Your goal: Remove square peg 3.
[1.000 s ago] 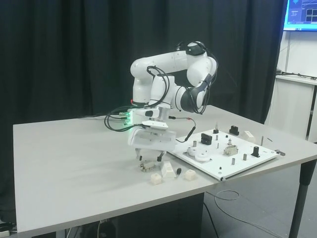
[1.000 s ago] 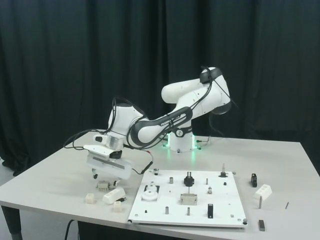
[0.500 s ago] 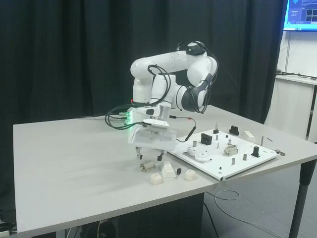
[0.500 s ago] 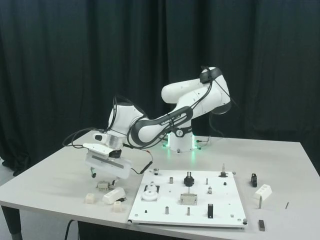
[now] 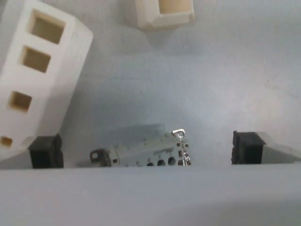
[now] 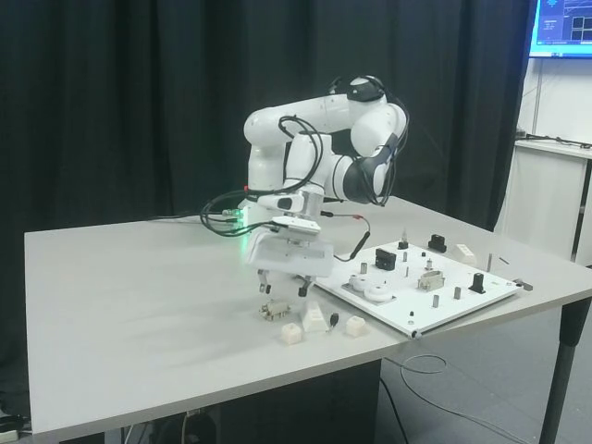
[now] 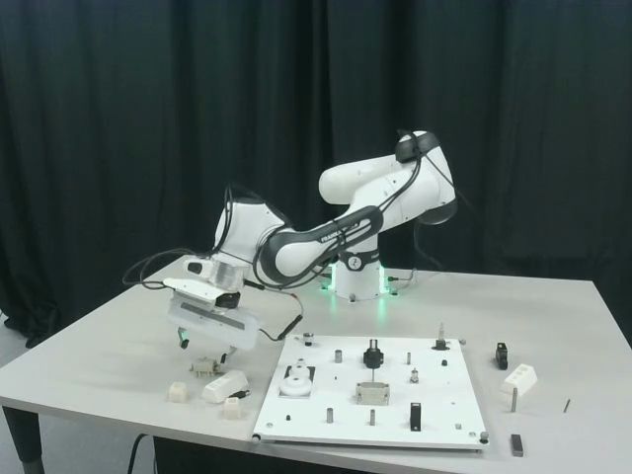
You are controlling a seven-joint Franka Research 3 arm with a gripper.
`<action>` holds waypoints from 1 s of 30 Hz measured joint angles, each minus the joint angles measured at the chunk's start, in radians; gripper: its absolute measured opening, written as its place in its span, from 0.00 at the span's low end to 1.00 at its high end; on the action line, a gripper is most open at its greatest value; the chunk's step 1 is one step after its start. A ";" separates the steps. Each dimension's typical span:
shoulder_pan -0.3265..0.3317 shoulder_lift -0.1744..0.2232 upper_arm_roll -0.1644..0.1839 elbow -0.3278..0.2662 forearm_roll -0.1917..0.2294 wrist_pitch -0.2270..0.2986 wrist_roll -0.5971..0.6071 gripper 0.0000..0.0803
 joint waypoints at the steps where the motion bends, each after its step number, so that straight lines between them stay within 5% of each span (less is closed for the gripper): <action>1: 0.001 0.001 -0.001 0.001 0.000 0.000 0.000 1.00; 17: 0.012 0.015 -0.032 0.026 -0.006 -0.024 0.000 1.00; 30: 0.032 0.031 -0.067 0.087 -0.006 -0.109 0.009 1.00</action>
